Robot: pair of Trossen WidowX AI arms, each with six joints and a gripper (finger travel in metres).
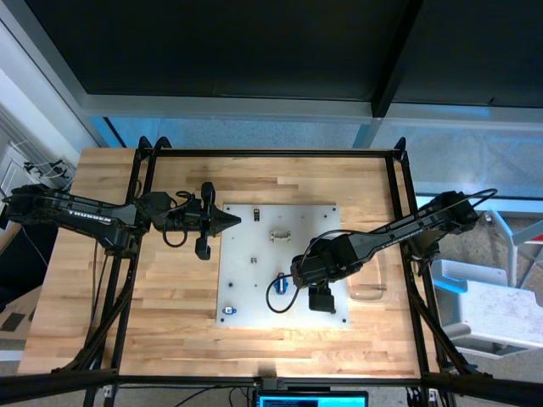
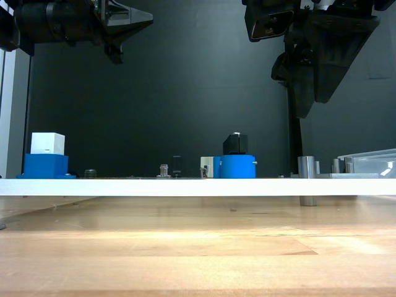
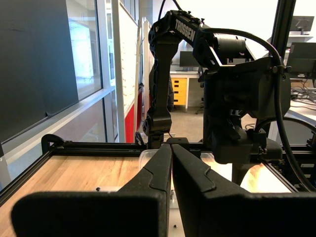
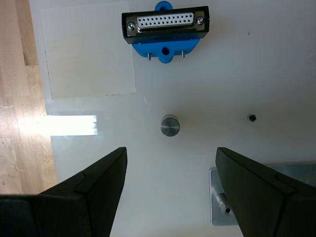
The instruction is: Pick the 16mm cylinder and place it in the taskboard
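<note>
The 16mm cylinder [image 4: 169, 125] is brushed metal, the taskboard [image 4: 276, 59] smooth matt white, the table [image 4: 15, 98] grained wood.

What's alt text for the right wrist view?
The open right gripper hangs over the white taskboard, where the 16mm cylinder stands upright just ahead of its fingers; a D-sub connector on a blue mount sits beyond. The left gripper, shut, is outside this view, at the taskboard's left edge.

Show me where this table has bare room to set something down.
Bare wood runs between the board's near edge and the table edge, and beside the board's left edge, nearer than the shut left gripper, which hovers over its far-left corner. Crowded: the board's near-right part, where the open right gripper hangs above the metal peg and blue connector.
</note>
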